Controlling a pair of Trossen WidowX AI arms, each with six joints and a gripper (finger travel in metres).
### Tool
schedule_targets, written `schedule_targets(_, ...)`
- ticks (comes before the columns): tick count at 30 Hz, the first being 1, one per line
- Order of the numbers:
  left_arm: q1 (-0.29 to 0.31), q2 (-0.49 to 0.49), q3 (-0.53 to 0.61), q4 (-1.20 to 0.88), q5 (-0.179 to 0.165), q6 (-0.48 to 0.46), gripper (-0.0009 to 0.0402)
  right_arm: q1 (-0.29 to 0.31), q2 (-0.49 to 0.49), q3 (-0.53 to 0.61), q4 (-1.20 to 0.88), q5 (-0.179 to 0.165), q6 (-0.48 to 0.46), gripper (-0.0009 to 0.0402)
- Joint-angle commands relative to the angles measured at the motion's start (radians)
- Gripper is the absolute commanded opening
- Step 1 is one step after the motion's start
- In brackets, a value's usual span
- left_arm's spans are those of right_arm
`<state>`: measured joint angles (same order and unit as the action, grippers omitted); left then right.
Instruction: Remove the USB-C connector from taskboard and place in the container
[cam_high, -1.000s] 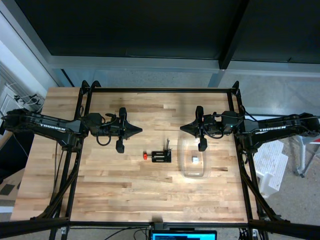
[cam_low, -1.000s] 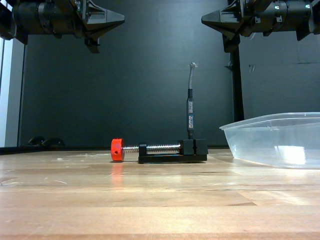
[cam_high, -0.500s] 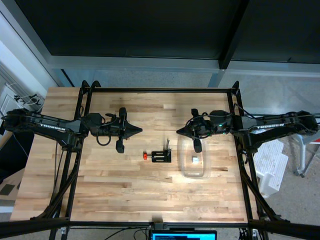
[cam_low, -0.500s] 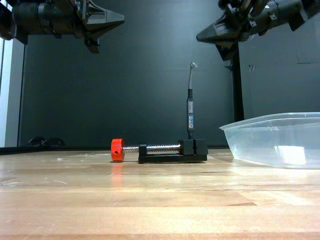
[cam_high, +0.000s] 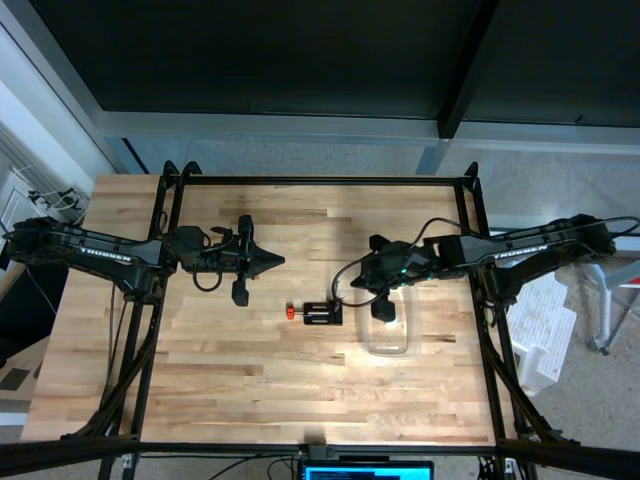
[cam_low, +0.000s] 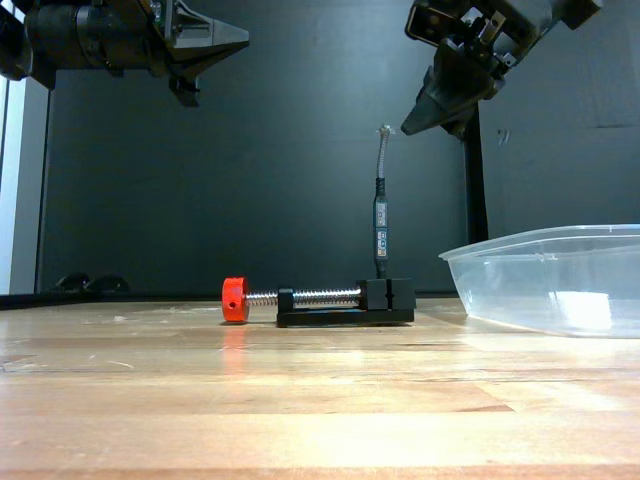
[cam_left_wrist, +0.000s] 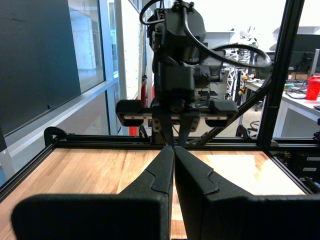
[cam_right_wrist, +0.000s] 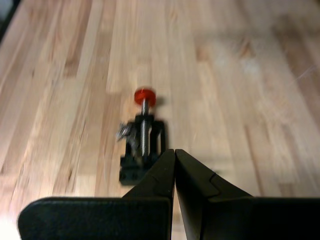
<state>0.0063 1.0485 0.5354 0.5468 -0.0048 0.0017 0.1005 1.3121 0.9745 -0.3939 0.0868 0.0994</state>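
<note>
Wooden table (cam_high: 250, 390) up front, and on it the clear container (cam_high: 390, 350) sits to the right, with the black taskboard (cam_high: 324, 313) just beside it, red knob (cam_high: 291, 312) pointing left. USB-C connector (cam_low: 380, 225) is plugged into the taskboard's container end, its cable standing upright. Right gripper (cam_low: 410, 126) hangs tilted down, near the cable's top but apart from it, fingers pressed together. Farther back on the left, left gripper (cam_high: 280, 260) hovers high, fingers pressed together too.

"TROSSEN" lettering on left arm (cam_high: 85, 252); nothing else legible.
</note>
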Motion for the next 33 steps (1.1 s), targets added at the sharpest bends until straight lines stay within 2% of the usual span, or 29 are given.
schedule_targets(1, 0.000, 0.000, 0.000, 0.000, 0.000, 0.000, 0.0000, 0.016, 0.051, 0.042, -0.061, 0.000, 0.000, 0.0000)
schedule_targets(8, 0.000, 0.000, 0.000, 0.000, 0.000, 0.000, 0.0000, 0.048, 0.142, 0.106, -0.140, 0.000, -0.002, 0.0012)
schedule_targets(17, 0.000, 0.000, 0.000, 0.000, 0.000, 0.000, 0.0000, 0.051, 0.253, 0.217, -0.242, 0.000, -0.002, 0.0101)
schedule_targets(21, 0.000, 0.000, 0.000, 0.000, 0.000, 0.000, 0.0000, 0.052, 0.296, 0.268, -0.289, 0.000, -0.003, 0.0128)
schedule_targets(33, 0.000, 0.000, 0.000, 0.000, 0.000, 0.000, 0.0000, 0.056, 0.409, 0.364, -0.321, 0.000, -0.039, 0.0145)
